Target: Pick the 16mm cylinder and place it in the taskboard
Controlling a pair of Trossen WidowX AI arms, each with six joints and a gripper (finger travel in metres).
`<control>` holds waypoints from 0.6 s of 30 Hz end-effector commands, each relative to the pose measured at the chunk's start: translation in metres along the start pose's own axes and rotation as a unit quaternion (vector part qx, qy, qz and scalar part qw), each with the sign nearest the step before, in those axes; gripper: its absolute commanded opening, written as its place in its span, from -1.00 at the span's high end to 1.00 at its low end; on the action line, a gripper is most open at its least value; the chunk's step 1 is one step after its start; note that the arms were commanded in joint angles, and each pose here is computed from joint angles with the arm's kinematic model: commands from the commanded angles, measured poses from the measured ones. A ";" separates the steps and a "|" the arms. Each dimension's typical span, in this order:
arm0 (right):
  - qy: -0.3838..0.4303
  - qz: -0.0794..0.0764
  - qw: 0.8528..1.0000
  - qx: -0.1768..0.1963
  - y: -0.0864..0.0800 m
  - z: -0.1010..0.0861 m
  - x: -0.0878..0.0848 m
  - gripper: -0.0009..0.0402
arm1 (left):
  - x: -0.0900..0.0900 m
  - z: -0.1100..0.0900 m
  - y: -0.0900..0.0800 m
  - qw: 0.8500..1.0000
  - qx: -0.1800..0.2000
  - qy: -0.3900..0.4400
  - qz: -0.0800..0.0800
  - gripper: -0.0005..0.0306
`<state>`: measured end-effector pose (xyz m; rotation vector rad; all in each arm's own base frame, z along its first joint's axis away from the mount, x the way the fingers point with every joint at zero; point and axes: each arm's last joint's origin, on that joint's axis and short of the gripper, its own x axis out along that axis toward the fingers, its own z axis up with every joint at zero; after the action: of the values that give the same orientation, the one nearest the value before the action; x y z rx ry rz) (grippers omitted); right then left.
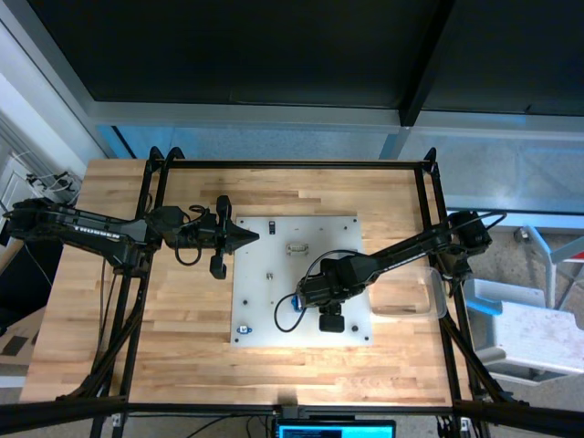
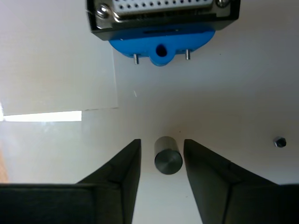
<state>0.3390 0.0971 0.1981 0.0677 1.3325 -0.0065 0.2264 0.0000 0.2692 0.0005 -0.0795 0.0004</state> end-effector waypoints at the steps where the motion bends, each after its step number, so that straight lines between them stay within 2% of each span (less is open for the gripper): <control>1: -0.001 0.000 1.000 0.000 -0.001 -0.001 -0.005 0.20 | 0.000 0.000 0.000 1.000 0.000 0.000 0.000 0.96; 8: -0.003 0.001 1.000 -0.002 -0.003 -0.006 -0.020 0.14 | 0.000 0.000 0.000 1.000 0.000 0.000 0.000 0.96; 18: -0.010 0.003 1.000 -0.001 -0.009 -0.019 -0.056 0.14 | 0.000 0.000 0.000 1.000 0.000 0.000 0.000 0.96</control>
<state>0.3094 0.0885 0.2437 0.0688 1.3147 -0.0011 0.2264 0.0000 0.2692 0.0005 -0.0795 0.0004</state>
